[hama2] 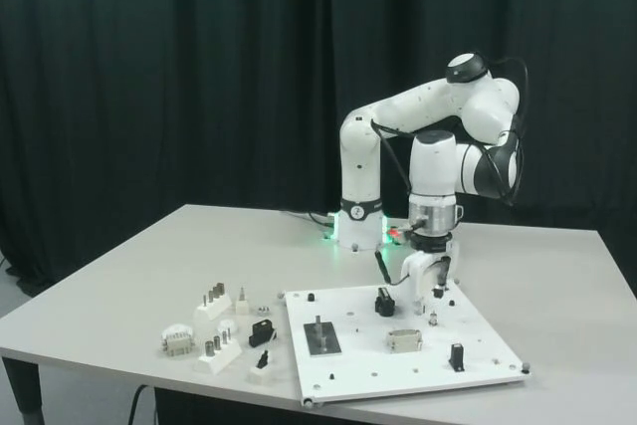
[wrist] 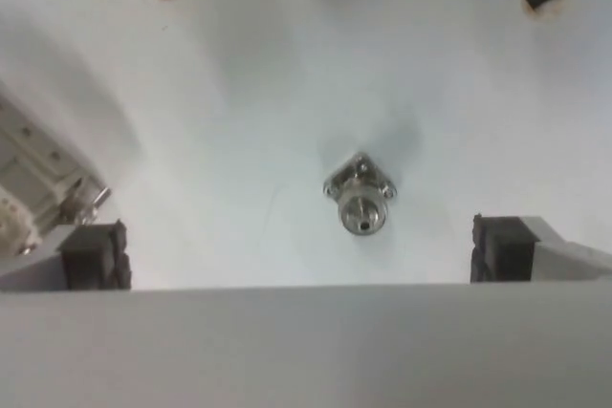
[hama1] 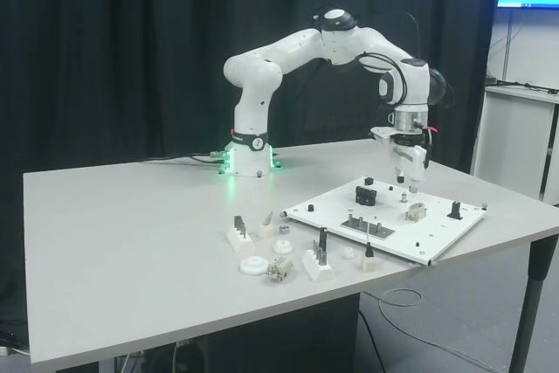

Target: Pick D-SUB.

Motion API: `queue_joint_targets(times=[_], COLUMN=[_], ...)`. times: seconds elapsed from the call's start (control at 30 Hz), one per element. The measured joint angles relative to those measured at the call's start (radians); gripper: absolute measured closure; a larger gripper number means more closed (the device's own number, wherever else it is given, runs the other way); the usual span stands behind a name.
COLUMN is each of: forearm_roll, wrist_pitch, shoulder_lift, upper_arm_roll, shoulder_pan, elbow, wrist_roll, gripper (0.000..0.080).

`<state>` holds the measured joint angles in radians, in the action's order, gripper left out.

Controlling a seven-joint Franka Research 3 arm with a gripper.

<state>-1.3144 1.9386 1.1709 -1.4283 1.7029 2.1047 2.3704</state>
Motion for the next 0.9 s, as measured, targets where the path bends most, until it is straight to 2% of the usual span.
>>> queue_joint_targets(times=[0.3, 0.73, 0.9], forearm_roll=[0.021, 0.051, 0.077], wrist_pitch=[-0.031, -0.049, -0.049], shoulder_lift=[0.002, 0.015, 0.018], upper_arm_roll=[-0.034, -0.047, -0.048], shoulder_pan=[0.012, 0.013, 0.013], elbow=[-0.006, -0.031, -0.044], wrist_roll=[-0.008, -0.028, -0.052], gripper=[0.0005, 0.0003, 0.0003])
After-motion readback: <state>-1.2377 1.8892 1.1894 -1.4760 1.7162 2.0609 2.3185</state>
